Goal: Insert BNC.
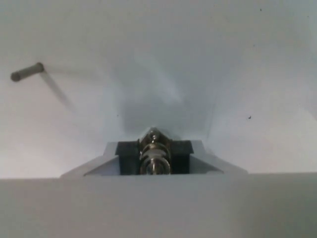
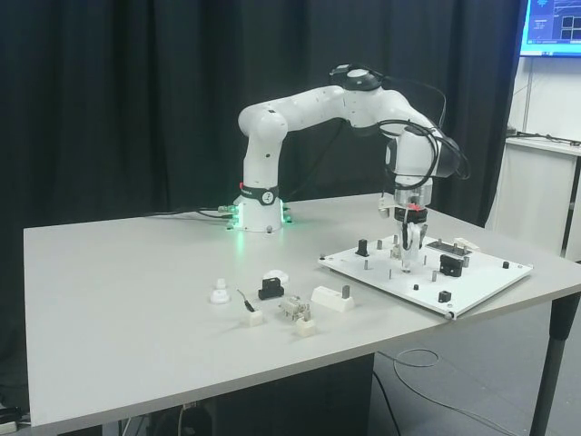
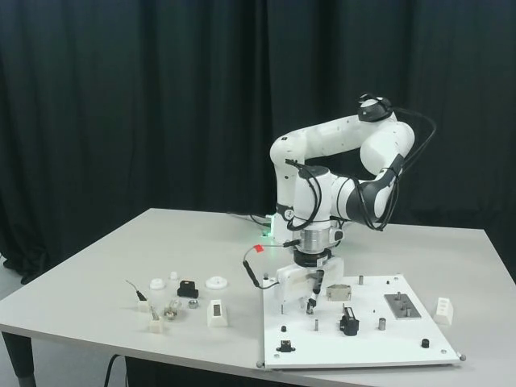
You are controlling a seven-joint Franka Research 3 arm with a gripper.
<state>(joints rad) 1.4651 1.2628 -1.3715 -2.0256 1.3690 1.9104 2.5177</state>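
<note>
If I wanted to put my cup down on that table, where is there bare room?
The table is bare on the stretch bordered by the arm's base, the far edges and the loose small parts. It is crowded on the white board, studded with fixtures, where the gripper hangs.

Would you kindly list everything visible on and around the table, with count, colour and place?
Table: one, grey, carries everything.
Board: one, white, at the table's front edge under the pincer, studded with small pegs and fixtures.
Black fixtures: several, on the board.
BNC connector: one, metallic, held between the black fingers above the board.
Peg: one, grey, upright on the board near the connector.
Loose small parts: about half a dozen, white and black, on the table beside the board.
Curtain: black, behind the table.
Screen: one, in the room's corner.
Arm: one, white, green light at its base.
Pincer: one, shut on the connector.
</note>
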